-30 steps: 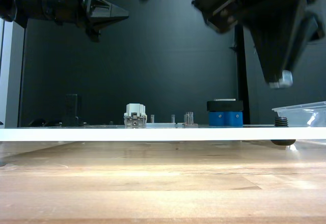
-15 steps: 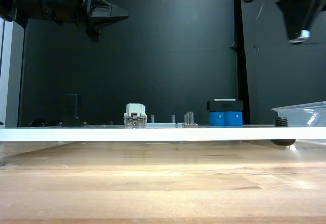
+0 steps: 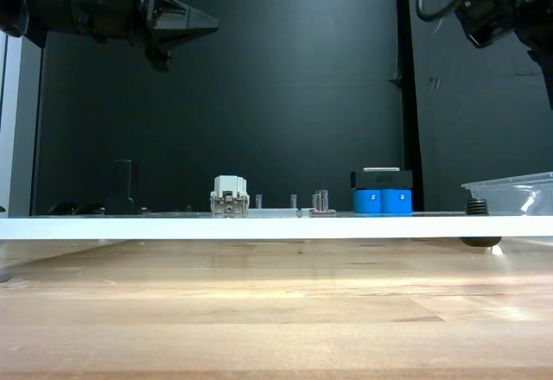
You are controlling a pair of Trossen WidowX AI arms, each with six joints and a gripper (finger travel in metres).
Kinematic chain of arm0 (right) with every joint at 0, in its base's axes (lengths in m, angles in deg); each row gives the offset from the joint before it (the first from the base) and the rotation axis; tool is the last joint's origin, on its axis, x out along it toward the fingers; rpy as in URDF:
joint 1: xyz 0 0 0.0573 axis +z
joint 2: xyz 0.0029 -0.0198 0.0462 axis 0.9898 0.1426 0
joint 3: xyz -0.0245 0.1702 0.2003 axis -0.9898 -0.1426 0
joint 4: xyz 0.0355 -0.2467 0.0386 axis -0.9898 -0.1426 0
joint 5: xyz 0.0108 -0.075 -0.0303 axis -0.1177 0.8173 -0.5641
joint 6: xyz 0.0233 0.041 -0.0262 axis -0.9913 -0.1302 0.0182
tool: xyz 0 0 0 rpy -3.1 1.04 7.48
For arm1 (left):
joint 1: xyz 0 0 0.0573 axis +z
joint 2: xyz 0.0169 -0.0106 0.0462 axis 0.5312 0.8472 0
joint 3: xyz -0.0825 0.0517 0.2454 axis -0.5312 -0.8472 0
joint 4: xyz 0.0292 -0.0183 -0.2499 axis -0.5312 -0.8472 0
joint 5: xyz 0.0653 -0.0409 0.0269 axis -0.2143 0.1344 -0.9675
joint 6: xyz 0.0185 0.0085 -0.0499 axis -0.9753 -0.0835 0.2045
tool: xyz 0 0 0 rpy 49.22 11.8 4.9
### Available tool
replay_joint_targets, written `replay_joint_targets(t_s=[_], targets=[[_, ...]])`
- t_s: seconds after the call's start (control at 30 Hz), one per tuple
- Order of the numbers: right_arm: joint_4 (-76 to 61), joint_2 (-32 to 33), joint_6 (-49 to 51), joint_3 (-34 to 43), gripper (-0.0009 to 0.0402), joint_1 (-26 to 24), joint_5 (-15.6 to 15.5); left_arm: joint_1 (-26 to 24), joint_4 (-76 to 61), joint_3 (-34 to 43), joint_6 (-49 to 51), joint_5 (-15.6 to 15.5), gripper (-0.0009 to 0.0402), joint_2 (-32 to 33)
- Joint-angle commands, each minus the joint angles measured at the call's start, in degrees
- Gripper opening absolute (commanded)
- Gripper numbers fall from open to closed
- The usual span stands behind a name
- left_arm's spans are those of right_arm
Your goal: Unfasten the M12 nut and place it in the container
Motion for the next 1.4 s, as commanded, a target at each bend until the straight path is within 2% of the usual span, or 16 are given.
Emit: replay_joint_targets(t_s=[0.03,0.4,0.6,0.7,1.0,1.1,1.27,1.4], targets=[[0.4,-0.5,0.2,-2.5,0.0016,0.0,0.0,0.0,0.0,0.0,0.0,0.0,0.0000,0.0],[17.4,-0.3,0.5,-18.7,0.0016,0.0,0.0,0.0,0.0,0.0,0.0,0.0,0.0000,0.0],[21.7,-0.3,0.6,-23.1,0.0028,0.0,-0.3,0.0,0.0,0.0,0.0,0.0,0.0000,0.0],[21.7,-0.3,0.7,-23.7,0.0057,0.1,-0.3,0.0,0.0,0.0,0.0,0.0,0.0000,0.0],[21.7,-0.6,2.1,-23.4,0.0191,0.2,-0.4,0.0,0.0,0.0,0.0,0.0,0.0000,0.0],[21.8,-1.3,2.1,-23.4,0.0224,0.2,-1.8,0.0,0.0,0.0,0.0,0.0,0.0000,0.0],[21.7,-2.7,2.4,-23.4,0.0261,0.3,-2.8,0.0,0.0,0.0,0.0,0.0,0.0000,0.0],[21.0,-3.4,2.5,-22.3,0.0273,0.4,-2.7,0.0,0.0,0.0,0.0,0.0,0.0000,0.0]])
